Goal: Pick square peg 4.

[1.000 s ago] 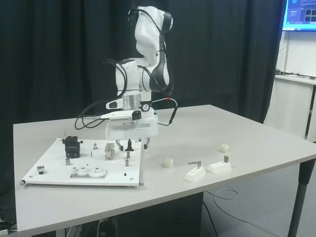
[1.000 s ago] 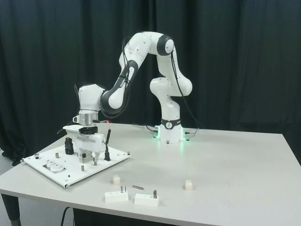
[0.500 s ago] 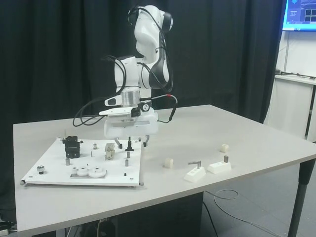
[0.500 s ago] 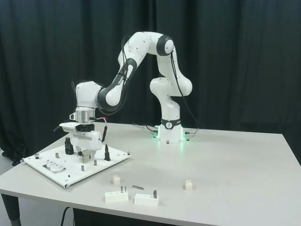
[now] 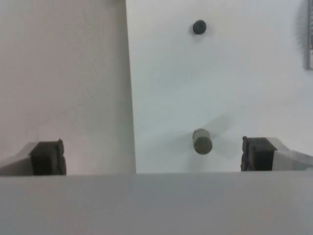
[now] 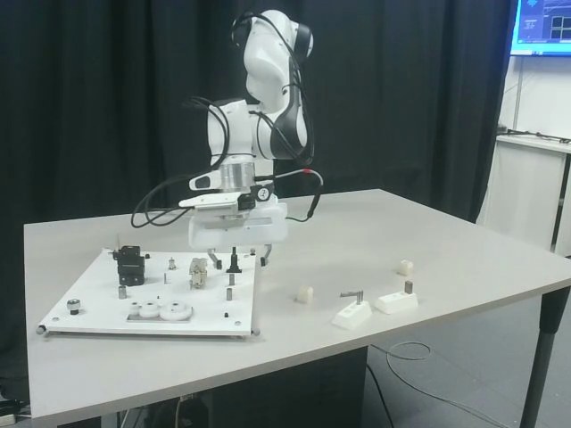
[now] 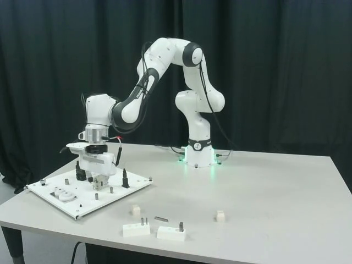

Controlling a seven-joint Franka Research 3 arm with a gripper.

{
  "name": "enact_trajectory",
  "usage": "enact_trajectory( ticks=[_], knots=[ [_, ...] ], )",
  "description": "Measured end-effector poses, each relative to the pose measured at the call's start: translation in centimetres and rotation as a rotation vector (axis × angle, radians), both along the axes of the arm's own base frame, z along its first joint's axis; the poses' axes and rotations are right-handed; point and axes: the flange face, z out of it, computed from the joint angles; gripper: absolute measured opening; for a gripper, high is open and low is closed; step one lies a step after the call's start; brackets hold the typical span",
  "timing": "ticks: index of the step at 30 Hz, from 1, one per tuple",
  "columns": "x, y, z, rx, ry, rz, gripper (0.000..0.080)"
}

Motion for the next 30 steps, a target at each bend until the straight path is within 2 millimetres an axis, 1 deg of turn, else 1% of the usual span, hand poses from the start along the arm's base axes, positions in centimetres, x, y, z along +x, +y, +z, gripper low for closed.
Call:
enact_trajectory(
  ticks=[11, 17, 22, 30],
  knots=[
    [1.5, -0.1, 0.5, 0.01, 0.003, -0.003, 0.08],
    [2.5, 0.3, 1.2, 0.024, 0.001, -0.005, 0.08],
    [3.5, 1.1, 1.8, 0.04, 0.001, -0.019, 0.08],
    [5.1, 3.3, 2.7, 0.055, -0.003, -0.028, 0.08]
  ],
)
